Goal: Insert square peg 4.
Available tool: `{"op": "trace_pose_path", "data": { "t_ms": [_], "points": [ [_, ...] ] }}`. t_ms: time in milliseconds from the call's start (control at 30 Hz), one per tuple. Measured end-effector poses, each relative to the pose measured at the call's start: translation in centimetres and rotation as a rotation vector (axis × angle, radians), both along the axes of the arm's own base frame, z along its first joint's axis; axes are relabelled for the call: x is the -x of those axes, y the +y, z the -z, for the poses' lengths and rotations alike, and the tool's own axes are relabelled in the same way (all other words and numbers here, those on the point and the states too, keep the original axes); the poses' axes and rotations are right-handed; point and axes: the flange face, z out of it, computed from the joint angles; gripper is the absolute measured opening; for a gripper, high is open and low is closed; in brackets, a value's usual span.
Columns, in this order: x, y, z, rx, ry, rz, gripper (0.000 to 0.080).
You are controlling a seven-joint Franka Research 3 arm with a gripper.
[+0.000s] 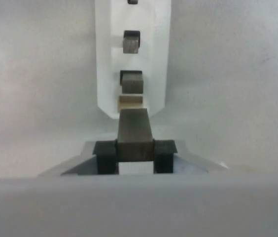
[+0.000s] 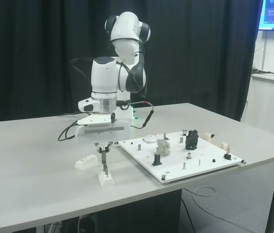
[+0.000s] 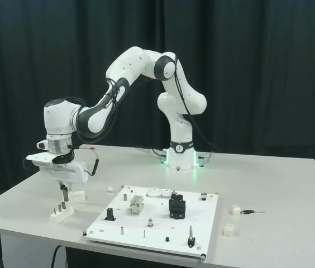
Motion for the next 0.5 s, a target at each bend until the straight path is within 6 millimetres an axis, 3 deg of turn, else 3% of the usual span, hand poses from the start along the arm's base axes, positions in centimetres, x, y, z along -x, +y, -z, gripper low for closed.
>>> {"op": "trace_pose_path", "data": {
  "t_ms": [500],
  "points": [
    [-0.16,0.24,-0.41,0.002,0.013,-0.004,0.0149]
  ]
}}
